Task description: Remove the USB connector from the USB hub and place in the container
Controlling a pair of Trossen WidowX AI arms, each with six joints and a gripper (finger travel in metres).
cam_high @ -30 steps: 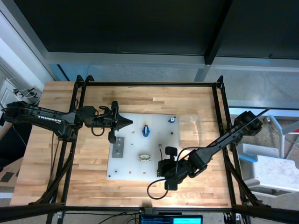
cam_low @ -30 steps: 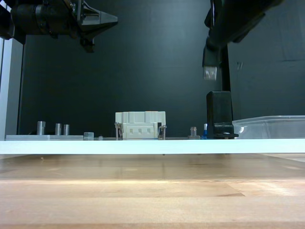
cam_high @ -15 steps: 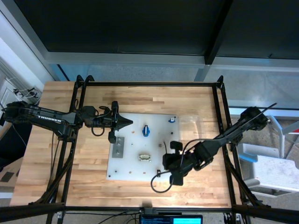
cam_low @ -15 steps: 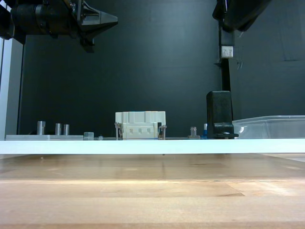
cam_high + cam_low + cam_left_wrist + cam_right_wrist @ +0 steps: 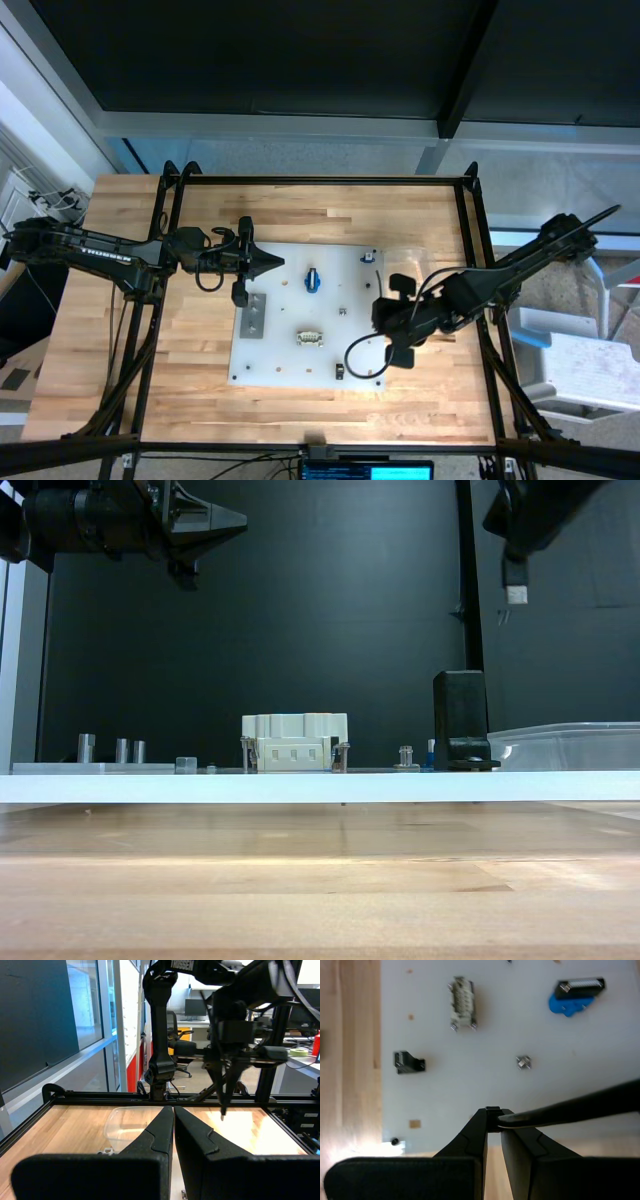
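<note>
High view, left hand [image 5: 275,263]: you'll find it left of centre, over the white board's [image 5: 280,365] upper left edge, fingers pressed together and holding nothing.
High view, right hand [image 5: 377,316]: right of centre over the board's right part, clamped on the USB connector [image 5: 378,280]; its thin cable runs up the frame from the fingertips.
High view, USB hub [image 5: 340,371]: near the board's lower edge, apart from the right hand.
High view, container [image 5: 408,265]: on the bench [image 5: 200,400], just beside the board's upper right edge.
Low view, left hand [image 5: 238,522]: upper left, high above the board.
Low view, right hand [image 5: 513,560]: upper right; you can see the USB connector [image 5: 514,583] hanging from it, metal tip downward, well above the USB hub [image 5: 460,720].
Low view, container [image 5: 570,745]: lower right, just right of the hub.
Left wrist view, left hand [image 5: 173,1110]: fingers meet with no gap; the container [image 5: 131,1125] lies beyond them on the bench.
Right wrist view, right hand [image 5: 492,1119]: a narrow grip on the plug of the USB connector [image 5: 570,1107], cable leading off sideways.
Right wrist view, USB hub [image 5: 409,1061]: on the white board, well apart from the fingertips, along with a beige connector [image 5: 462,1004] and a blue part [image 5: 570,1002].
</note>
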